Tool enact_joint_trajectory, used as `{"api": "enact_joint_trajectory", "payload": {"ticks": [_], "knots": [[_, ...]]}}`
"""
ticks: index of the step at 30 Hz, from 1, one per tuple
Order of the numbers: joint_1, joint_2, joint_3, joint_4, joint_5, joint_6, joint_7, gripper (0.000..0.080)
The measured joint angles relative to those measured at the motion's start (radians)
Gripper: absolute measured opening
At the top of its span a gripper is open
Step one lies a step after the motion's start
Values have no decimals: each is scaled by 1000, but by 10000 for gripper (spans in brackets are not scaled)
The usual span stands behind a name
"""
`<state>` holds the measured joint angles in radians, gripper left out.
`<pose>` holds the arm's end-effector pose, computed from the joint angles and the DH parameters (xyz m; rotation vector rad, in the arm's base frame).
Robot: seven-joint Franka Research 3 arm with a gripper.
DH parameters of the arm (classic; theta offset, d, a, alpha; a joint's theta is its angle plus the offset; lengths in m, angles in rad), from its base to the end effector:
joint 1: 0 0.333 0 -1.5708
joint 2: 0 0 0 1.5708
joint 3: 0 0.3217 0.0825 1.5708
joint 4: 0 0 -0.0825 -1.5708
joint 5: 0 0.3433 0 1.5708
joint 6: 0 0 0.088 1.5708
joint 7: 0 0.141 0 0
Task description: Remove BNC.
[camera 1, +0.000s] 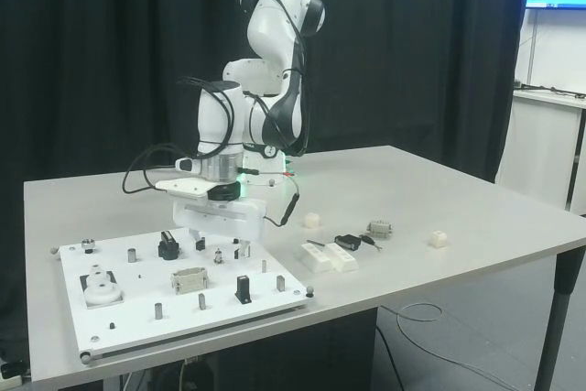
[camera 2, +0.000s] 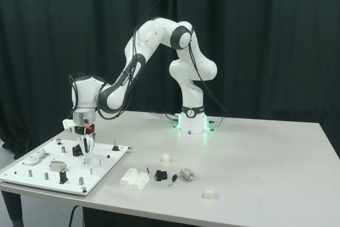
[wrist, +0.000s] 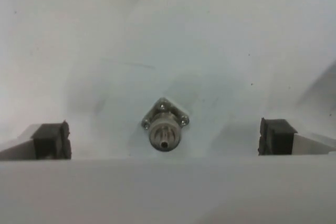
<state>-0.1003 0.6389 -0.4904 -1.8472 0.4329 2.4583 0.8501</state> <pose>0.5360 -0.3249 0.2169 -2.0911 2.3286 -0.1192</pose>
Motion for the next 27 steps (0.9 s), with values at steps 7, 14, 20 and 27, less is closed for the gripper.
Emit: {"api": "enact_joint_trajectory", "payload": {"ticks": [7, 14, 20, 27], "knots": [[-3, 3, 0, 0, 0, -2, -10, 800], [-7, 4, 0, 3, 0, -14, -36, 698], [-9, 7, 0, 12, 0, -33, -42, 510], [-10, 13, 2, 29, 1, -55, -46, 352]]}}
